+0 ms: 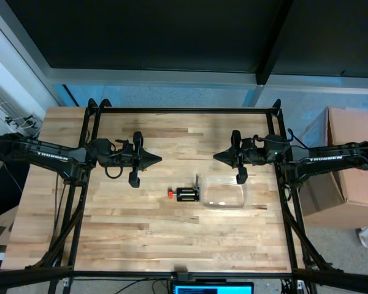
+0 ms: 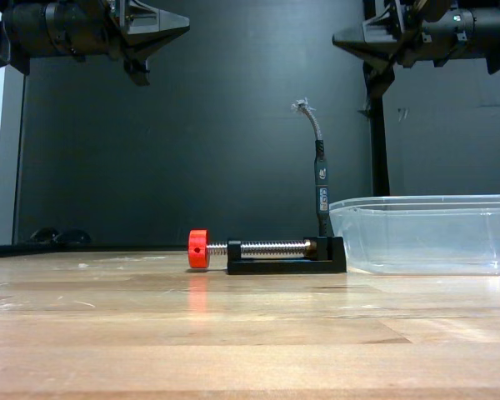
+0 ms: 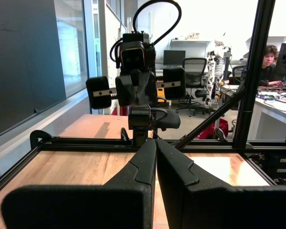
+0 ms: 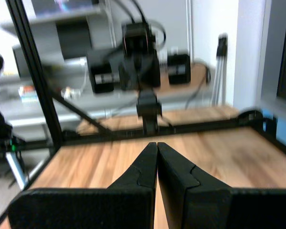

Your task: Remove the USB-C connector from the USB-C receptacle and place in the container

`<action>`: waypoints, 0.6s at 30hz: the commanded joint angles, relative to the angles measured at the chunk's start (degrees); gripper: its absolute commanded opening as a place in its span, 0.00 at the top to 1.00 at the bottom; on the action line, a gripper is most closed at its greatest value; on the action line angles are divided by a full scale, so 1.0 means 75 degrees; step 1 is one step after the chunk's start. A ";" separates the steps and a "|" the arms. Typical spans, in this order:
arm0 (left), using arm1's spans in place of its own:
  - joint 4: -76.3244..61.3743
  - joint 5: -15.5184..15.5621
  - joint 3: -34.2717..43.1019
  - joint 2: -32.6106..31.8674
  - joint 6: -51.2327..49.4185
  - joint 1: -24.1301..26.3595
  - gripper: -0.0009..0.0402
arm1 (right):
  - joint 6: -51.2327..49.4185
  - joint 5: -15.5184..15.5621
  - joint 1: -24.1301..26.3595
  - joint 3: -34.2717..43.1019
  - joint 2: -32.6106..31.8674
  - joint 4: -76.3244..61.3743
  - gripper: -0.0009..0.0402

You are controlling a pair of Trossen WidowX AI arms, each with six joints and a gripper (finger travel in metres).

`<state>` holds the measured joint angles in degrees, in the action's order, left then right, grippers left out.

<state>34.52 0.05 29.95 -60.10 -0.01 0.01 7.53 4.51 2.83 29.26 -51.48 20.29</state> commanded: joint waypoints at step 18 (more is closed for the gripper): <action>0.0000 -0.0003 0.0000 -0.0003 0.0000 0.0000 0.98 | 0.0347 -0.1212 -0.2049 0.4960 -0.3016 -0.8052 0.98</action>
